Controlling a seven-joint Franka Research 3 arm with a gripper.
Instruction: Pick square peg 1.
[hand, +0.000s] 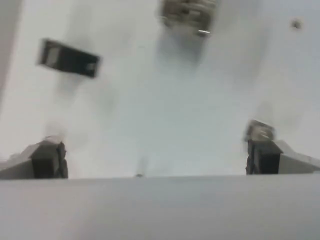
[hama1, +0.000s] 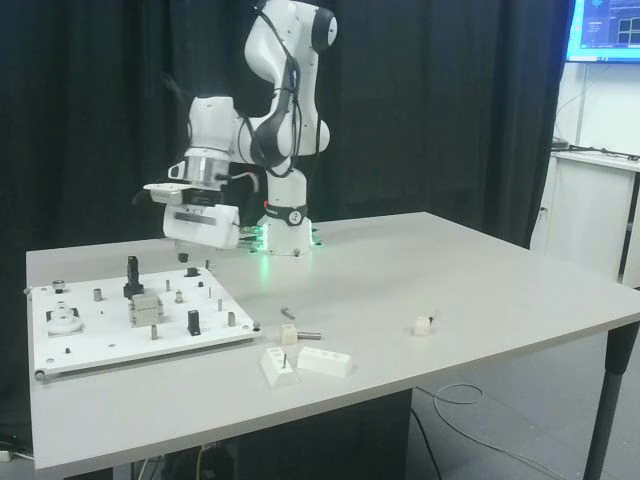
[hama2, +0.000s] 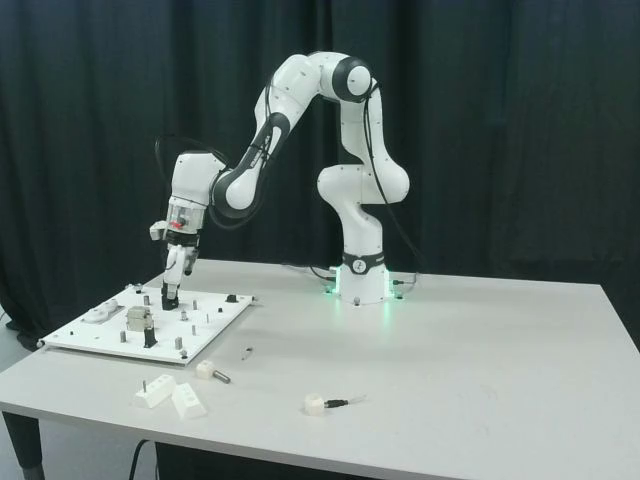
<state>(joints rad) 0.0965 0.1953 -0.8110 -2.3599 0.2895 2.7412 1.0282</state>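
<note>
My gripper (hand: 155, 159) is open, its two black-padded fingers far apart with nothing between them. It hangs just above the back part of the white board (hama1: 110, 350), also seen in the second room view as gripper (hama2: 170, 290). In the wrist view a black square peg (hand: 68, 58) shows ahead of one finger, and a grey block (hand: 187, 15) lies further on. On the board stand a tall black peg (hama1: 132, 275), a shorter black peg (hama1: 192, 321) and the grey block (hama1: 146, 310). I cannot tell which black peg the wrist view shows.
Several thin pins (hama1: 215, 297) stick up from the board, and white round parts (hama1: 62, 320) sit at its far end. On the grey table lie white blocks (hama1: 322, 361), a metal pin (hama1: 310, 334) and a small white piece (hama1: 422, 324). The arm's base (hama1: 280, 235) stands behind.
</note>
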